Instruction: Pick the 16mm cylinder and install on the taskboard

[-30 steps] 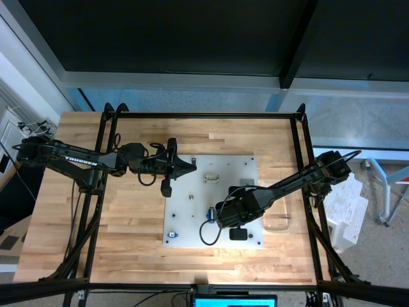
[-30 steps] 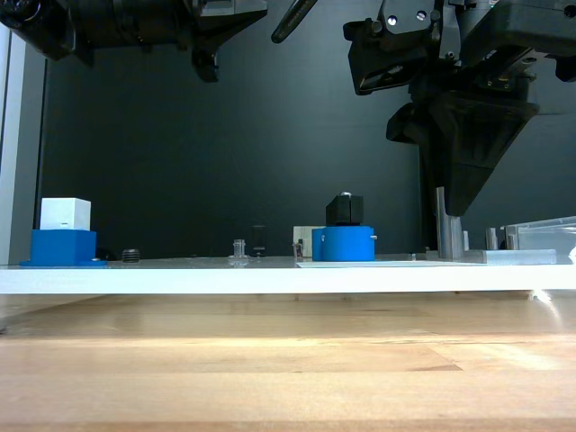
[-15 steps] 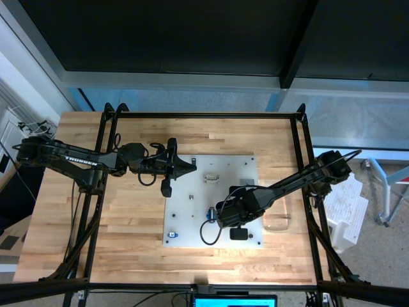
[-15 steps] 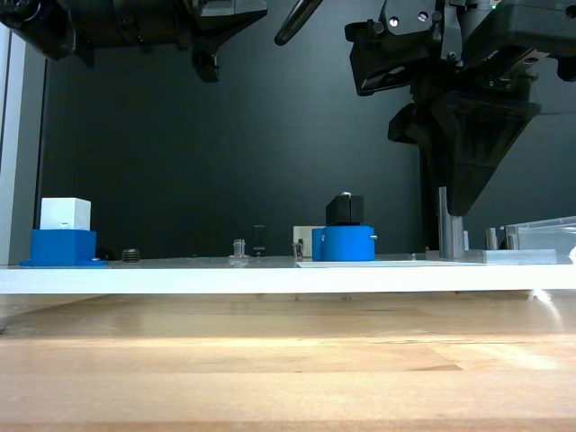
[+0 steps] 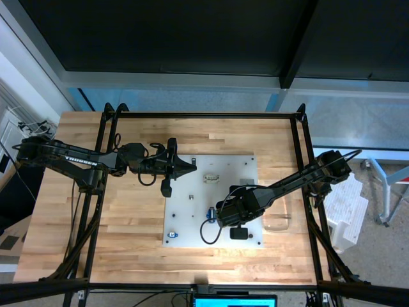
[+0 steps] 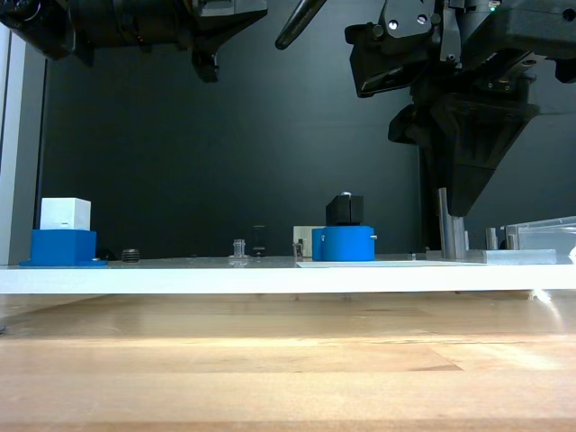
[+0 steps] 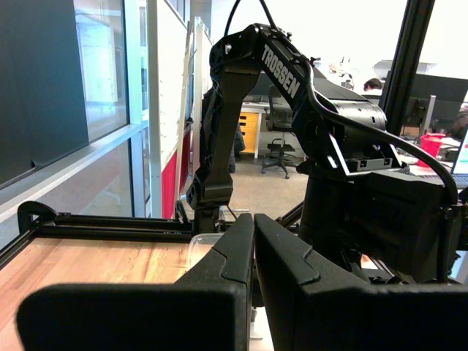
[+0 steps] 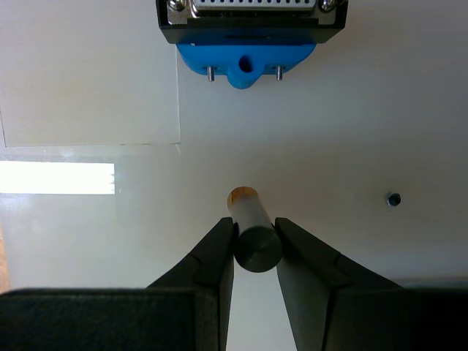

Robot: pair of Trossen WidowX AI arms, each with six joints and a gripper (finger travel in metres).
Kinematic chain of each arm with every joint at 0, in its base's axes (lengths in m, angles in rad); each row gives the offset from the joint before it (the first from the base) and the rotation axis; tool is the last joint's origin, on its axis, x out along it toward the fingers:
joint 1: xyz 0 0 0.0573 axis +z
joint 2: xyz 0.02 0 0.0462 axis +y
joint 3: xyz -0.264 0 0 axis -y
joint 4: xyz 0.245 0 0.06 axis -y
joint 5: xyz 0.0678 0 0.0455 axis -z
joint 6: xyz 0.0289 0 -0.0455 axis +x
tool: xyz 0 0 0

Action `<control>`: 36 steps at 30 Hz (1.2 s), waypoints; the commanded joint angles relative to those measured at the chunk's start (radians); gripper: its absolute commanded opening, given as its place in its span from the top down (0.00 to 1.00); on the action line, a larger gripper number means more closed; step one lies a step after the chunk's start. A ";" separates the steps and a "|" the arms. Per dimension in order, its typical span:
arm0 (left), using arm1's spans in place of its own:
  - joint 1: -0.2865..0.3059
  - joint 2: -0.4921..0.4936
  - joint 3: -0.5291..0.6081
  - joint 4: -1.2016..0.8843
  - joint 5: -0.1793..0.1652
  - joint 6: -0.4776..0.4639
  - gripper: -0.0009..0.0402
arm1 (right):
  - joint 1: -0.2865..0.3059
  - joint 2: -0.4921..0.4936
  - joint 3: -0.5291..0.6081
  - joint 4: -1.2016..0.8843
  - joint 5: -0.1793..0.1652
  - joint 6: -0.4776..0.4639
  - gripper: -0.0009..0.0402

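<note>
i have the right tool (image 8: 254,228) clamped on the 16mm cylinder (image 8: 257,247), upright over the near-right part of the taskboard (image 5: 185,217), its lower end at a tan-rimmed hole (image 8: 242,194). the pick is done; i judge seating and release remain. the left tool (image 7: 254,228), closed and empty, hangs above the taskboard's far-left edge.

The left arm (image 5: 70,160) stretches nearly level from the left edge of the pale wooden counter (image 5: 128,243) toward its middle, held high above it. The left tool (image 5: 190,164) points inward, its two black fingers (image 7: 292,270) pressed flat together. The right arm (image 5: 294,179) slopes in from the right edge. Its wrist bends over so the right tool (image 8: 254,225) points straight down, low over the counter's middle. That tool's fingers clamp a short dull grey metal cylinder (image 8: 257,247), held upright.
</note>
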 commanded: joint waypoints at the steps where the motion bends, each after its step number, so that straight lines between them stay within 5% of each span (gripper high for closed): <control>1: 0.000 0.000 0.000 0.000 0.000 0.000 0.98 | 0.000 0.000 0.002 0.013 0.001 0.000 0.95; 30: 0.000 0.000 0.000 0.000 0.000 0.000 0.98 | 0.000 0.005 -0.038 0.061 0.003 0.004 0.95; 36: 0.000 0.000 0.000 -0.001 0.000 0.000 0.98 | 0.001 0.005 -0.063 0.110 0.002 0.011 0.83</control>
